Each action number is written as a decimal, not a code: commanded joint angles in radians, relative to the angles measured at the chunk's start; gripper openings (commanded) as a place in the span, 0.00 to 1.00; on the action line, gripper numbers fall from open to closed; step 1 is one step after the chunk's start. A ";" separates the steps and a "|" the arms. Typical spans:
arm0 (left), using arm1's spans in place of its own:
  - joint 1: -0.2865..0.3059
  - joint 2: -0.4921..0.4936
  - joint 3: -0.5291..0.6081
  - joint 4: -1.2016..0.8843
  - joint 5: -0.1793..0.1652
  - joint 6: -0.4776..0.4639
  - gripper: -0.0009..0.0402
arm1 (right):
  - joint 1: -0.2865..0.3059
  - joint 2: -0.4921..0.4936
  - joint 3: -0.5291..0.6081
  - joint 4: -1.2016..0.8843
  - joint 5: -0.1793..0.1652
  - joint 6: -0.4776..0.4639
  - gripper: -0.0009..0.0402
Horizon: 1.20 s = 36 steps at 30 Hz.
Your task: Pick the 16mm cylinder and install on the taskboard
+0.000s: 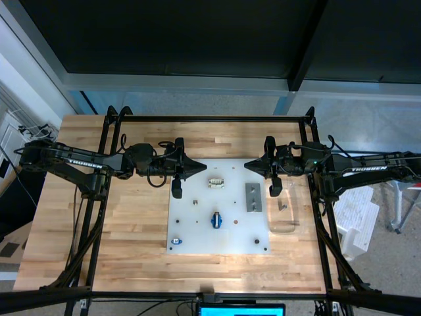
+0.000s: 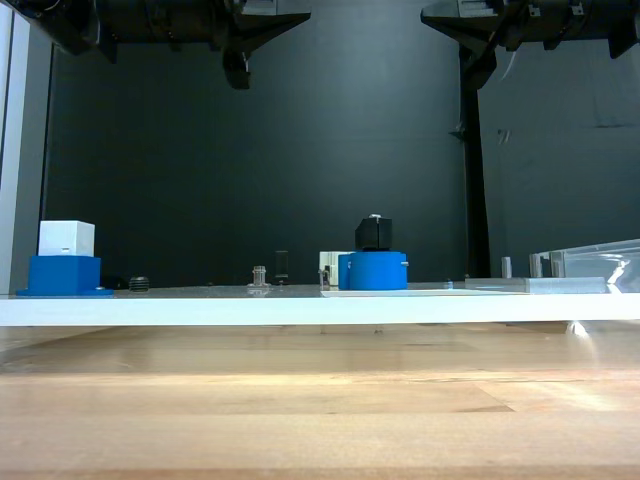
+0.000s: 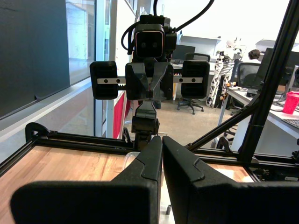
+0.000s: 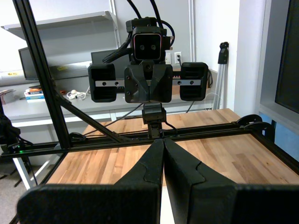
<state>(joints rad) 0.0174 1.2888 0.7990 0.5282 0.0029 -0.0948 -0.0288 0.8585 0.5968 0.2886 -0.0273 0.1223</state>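
Taskboard (image 1: 191,230) lies flat on the table (image 1: 99,230), below both grippers. The blue connector (image 1: 216,219) and grey block (image 1: 253,196) are on it, on the near side of both gripper tips.

Clear tray (image 1: 294,224) sits just beside the board's right edge, under the right arm. A small grey piece inside it, taken to be the 16mm cylinder (image 1: 283,205), lies below the right gripper (image 1: 250,164), toward the near edge and back toward that arm's base. It is too small to judge its long axis. The right gripper is clearly nearer. The left gripper (image 1: 199,168) is well apart from it, across the board.

Both grippers hang high over the board's far edge, tips pointing at each other with a gap between. Both wrist views show the fingers pressed together, holding nothing and touching nothing.

Judgement: the pick is not yet begun. The right gripper must spread before descending into the tray.
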 commanded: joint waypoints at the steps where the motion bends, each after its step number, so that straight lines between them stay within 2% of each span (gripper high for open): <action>1: 0.000 0.000 0.000 0.000 0.000 0.000 0.02 | 0.002 0.001 0.000 -0.001 -0.001 0.001 0.02; 11: 0.000 0.000 0.000 0.000 0.000 0.000 0.02 | 0.003 0.001 0.000 0.000 -0.001 0.002 0.02; 14: 0.001 0.000 0.000 0.000 0.000 0.000 0.02 | 0.003 0.001 0.006 -0.014 0.000 0.031 0.02; 27: 0.000 0.000 0.000 0.000 0.000 0.000 0.02 | 0.017 0.002 0.227 -0.669 0.000 0.059 0.02; 36: 0.000 0.000 0.000 0.000 0.000 0.000 0.02 | 0.078 0.002 0.296 -1.026 0.001 0.103 0.02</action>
<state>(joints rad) 0.0177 1.2888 0.7990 0.5282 0.0025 -0.0952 0.0418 0.8604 0.8818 -0.6979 -0.0277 0.2169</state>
